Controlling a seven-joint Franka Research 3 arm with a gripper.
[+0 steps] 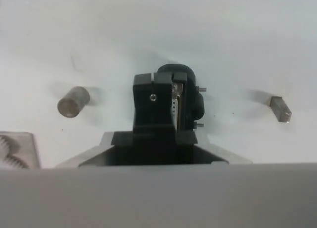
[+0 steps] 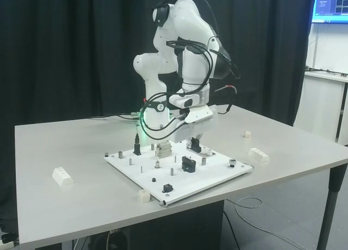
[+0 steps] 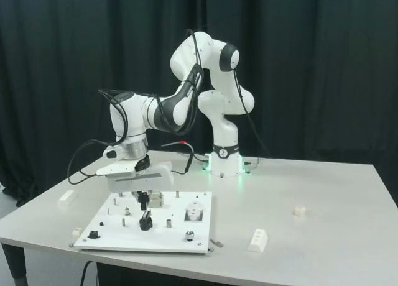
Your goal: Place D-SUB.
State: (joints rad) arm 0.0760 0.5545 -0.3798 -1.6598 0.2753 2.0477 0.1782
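Note:
In the wrist view my gripper [image 1: 171, 103] is shut on the D-SUB connector [image 1: 190, 96], a black plug with a grey metal face and two small screws. It hangs just above the white board [image 1: 223, 49]. The room views put the gripper [image 2: 194, 144] [image 3: 143, 200] low over the back middle of the board [image 2: 217, 176] [image 3: 180, 236], with the D-SUB [image 2: 195, 147] between the fingers. One black finger [image 1: 151, 101] hides part of the plug.
A grey cylinder peg [image 1: 73, 101] and a small grey block peg [image 1: 281, 109] stand on the board on either side of the plug. A black fixture [image 2: 188, 164] [image 3: 146, 222] sits nearer the board's front. White blocks [image 2: 62, 176] [image 2: 258, 155] [image 3: 257, 240] lie on the table.

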